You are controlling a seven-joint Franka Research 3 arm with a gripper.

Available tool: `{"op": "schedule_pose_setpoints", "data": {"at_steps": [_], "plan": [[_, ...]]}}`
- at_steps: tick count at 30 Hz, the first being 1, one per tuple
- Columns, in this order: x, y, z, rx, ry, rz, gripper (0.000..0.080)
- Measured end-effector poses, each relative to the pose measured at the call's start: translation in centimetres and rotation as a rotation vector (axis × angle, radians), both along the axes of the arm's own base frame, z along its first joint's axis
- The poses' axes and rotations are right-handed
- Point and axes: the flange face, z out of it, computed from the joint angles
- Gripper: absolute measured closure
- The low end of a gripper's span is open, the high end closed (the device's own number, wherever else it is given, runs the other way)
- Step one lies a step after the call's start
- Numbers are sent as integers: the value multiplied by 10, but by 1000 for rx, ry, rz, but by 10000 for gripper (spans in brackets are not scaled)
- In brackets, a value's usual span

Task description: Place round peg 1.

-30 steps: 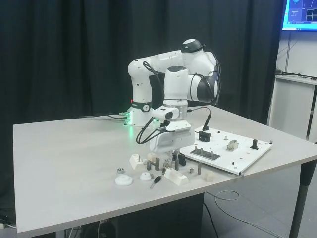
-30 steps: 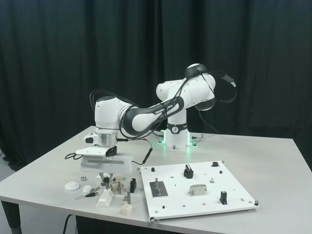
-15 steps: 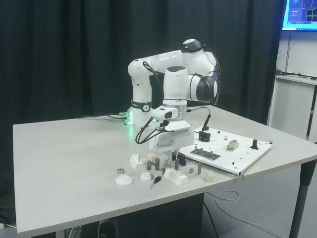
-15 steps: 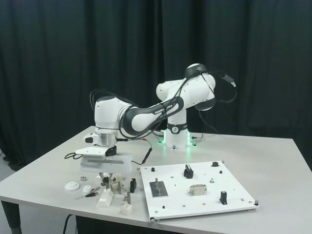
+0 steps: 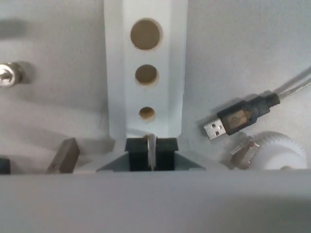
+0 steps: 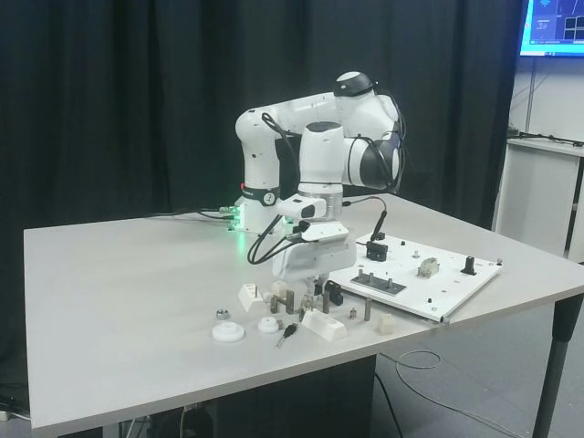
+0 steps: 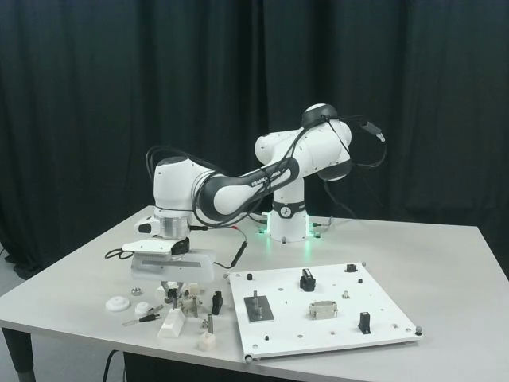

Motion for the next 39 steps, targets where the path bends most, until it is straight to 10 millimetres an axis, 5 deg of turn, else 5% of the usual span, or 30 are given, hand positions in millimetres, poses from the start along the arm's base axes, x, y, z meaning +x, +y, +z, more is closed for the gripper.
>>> {"op": "schedule_pose_setpoints", "data": {"at_steps": [39], "plan": [[-1,3,0,8,-11,-5,773]]}}
